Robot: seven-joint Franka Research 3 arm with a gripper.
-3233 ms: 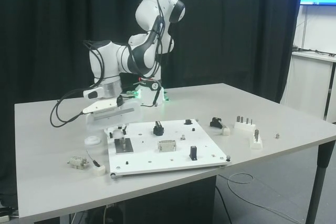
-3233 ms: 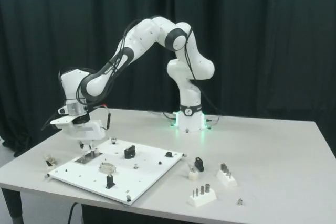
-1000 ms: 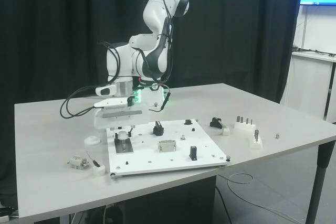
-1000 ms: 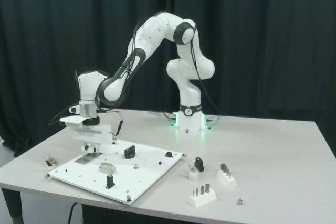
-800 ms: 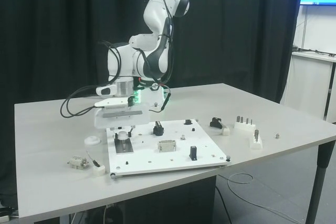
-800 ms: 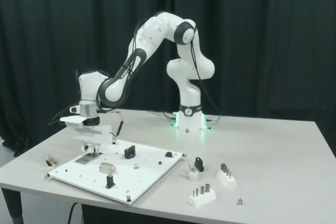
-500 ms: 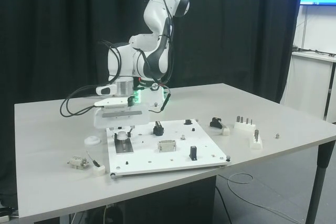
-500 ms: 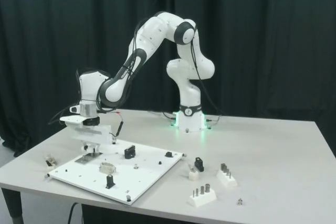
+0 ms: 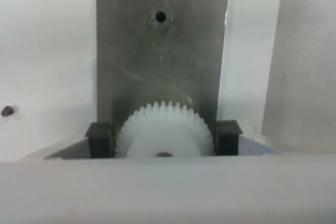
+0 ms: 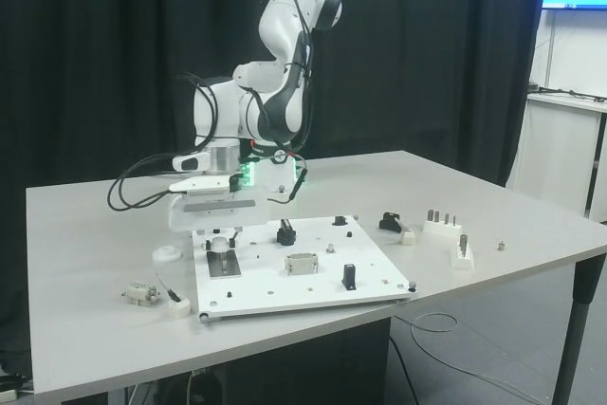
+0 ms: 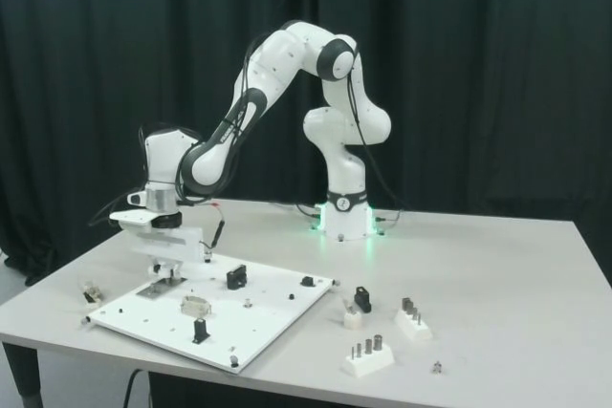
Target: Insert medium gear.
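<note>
Now the gripper (image 9: 165, 141) is clenched on the medium gear (image 9: 164, 129), a white toothed wheel pinched between the two black fingertips (image 9: 98, 139), one on each side of its rim. It hangs directly over the grey metal plate (image 9: 157, 61), which sits near the corner of the white board (image 10: 313, 286) closest to the arm's wrist. In the room views the gripper (image 10: 221, 237) stands low and upright over that plate (image 10: 224, 264), and the gear looks very close to it; whether it already touches cannot be told.

By my judgement the step in hand is the insertion itself: the carry is over and the gear is lined up above its seat. The gear's centre hole shows a small dark spot that may be a peg, though this is unclear. The next move calls for a straight, gentle descent with the bore kept centred, and for letting go only once the gear sits flat.
</note>
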